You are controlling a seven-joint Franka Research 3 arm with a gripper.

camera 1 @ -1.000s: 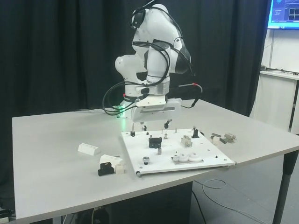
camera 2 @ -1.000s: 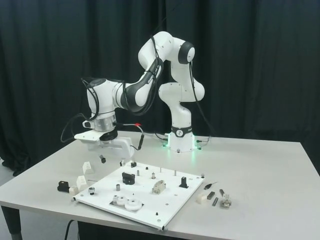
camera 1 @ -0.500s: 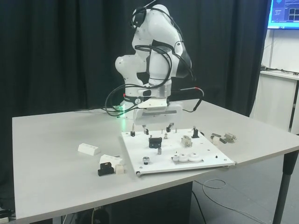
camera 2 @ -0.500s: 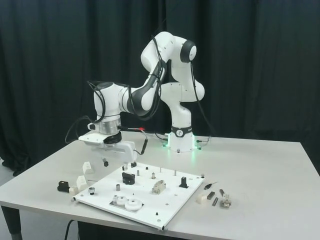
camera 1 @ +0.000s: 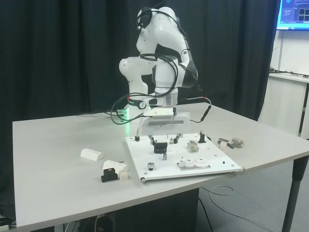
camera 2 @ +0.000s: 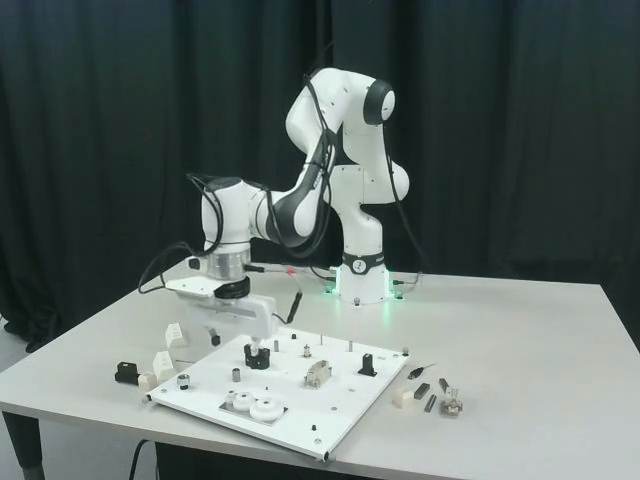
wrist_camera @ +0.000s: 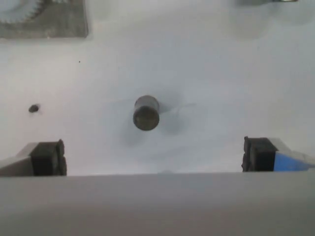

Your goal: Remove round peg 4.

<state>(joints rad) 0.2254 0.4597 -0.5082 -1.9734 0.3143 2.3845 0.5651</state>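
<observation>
Wrist view: gripper spread wide, black fingertips far apart, nothing clamped. Round peg upright on the white board, seen nearly end-on, lying between the two fingertips but touching neither. Small dark hole in the board off to one side of the peg. Corner of a grey plate with a toothed gear at the picture's edge.

First room view: white arm bent down over the grey table, gripper hovering low over the back half of the board. Fingers apart, hanging on either side of a black block. Peg a short grey stub just in front of that block, still seated in the board. White gears near the board's front edge, a small round part by its front left corner. Off the board to the left, a white block and a black-and-white cluster of parts; to the right, a few small parts. Green light at the arm's base.

Second room view: gripper low over the board's left part, fingers apart. Peg standing in the board ahead of the gripper, beside the gears. Loose parts on the table right of the board, more parts to its left.
</observation>
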